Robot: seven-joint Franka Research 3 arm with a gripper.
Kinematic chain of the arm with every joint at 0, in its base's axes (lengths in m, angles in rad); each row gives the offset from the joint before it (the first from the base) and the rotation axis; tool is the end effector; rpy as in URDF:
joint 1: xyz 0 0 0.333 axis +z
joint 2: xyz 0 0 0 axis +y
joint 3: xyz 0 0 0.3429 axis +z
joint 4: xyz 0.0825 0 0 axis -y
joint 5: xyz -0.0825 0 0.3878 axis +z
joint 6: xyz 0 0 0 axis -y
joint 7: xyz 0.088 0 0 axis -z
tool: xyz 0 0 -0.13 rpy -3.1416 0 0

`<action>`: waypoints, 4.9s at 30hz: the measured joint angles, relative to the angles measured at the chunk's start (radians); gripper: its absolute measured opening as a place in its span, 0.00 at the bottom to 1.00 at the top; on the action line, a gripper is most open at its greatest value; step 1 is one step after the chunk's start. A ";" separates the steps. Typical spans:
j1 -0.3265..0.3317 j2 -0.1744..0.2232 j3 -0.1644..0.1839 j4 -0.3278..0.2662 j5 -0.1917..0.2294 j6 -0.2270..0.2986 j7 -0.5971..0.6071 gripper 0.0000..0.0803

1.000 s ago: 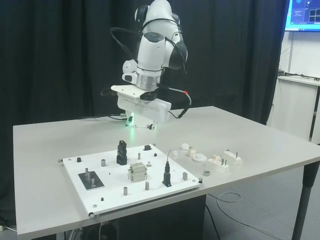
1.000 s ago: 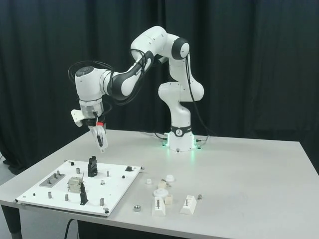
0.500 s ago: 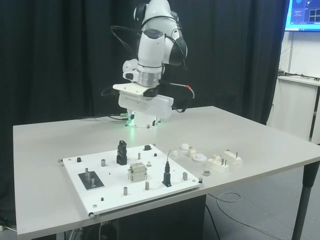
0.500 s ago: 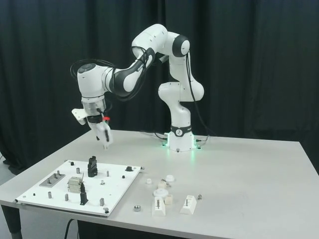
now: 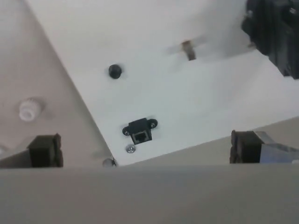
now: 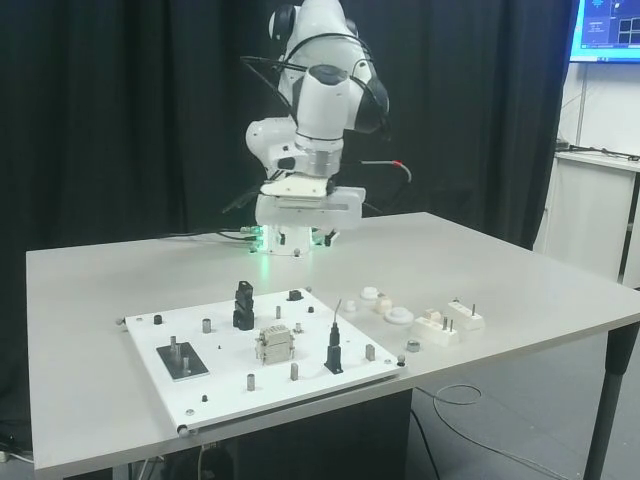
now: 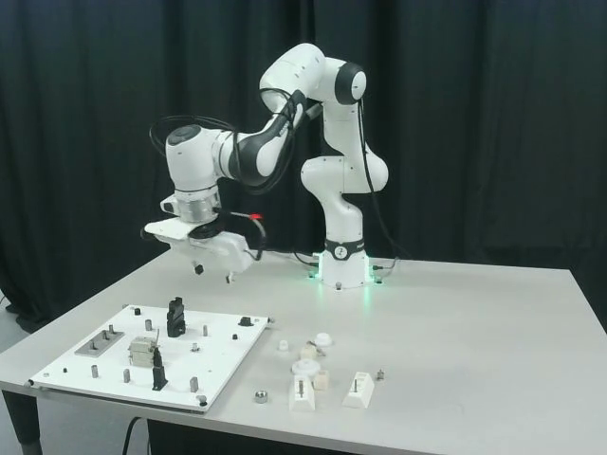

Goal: Pick round peg 2.

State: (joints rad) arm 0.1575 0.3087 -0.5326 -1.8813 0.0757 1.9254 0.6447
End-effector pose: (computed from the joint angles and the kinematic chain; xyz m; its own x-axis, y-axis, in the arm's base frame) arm 0.5636 -0.1979 0.3514 0.4831 -0.8676 -0.1180 -0.8435 -0.4973 0.2029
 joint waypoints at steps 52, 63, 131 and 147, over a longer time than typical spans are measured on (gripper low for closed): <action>0.099 0.033 0.230 -0.055 -0.011 0.337 -0.140 1.00; 0.100 0.122 0.259 0.042 0.066 0.308 -0.097 1.00; 0.099 0.443 0.290 0.353 0.084 0.214 -0.085 1.00; 0.100 0.443 0.301 0.373 0.049 0.214 -0.086 0.66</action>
State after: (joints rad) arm 0.2573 0.7518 -0.2319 -1.5086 0.1244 2.1390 0.5588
